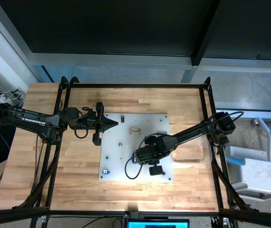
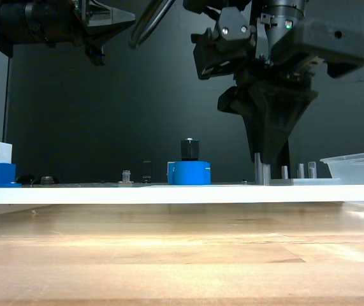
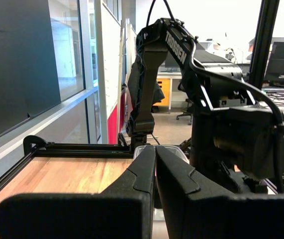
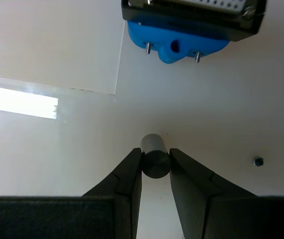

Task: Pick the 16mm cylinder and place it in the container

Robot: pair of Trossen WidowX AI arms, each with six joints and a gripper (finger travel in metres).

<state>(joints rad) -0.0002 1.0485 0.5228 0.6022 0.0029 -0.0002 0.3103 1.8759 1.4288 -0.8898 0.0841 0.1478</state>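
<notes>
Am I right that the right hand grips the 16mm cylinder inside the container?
No: the right wrist view shows the right hand gripping the 16mm cylinder on the white board, outside the container; the left hand hovers over the board's left edge.

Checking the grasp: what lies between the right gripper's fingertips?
The 16mm cylinder, on the white board, the right gripper closed on it, in the right wrist view. The left gripper hovers shut at the board's left edge.
</notes>
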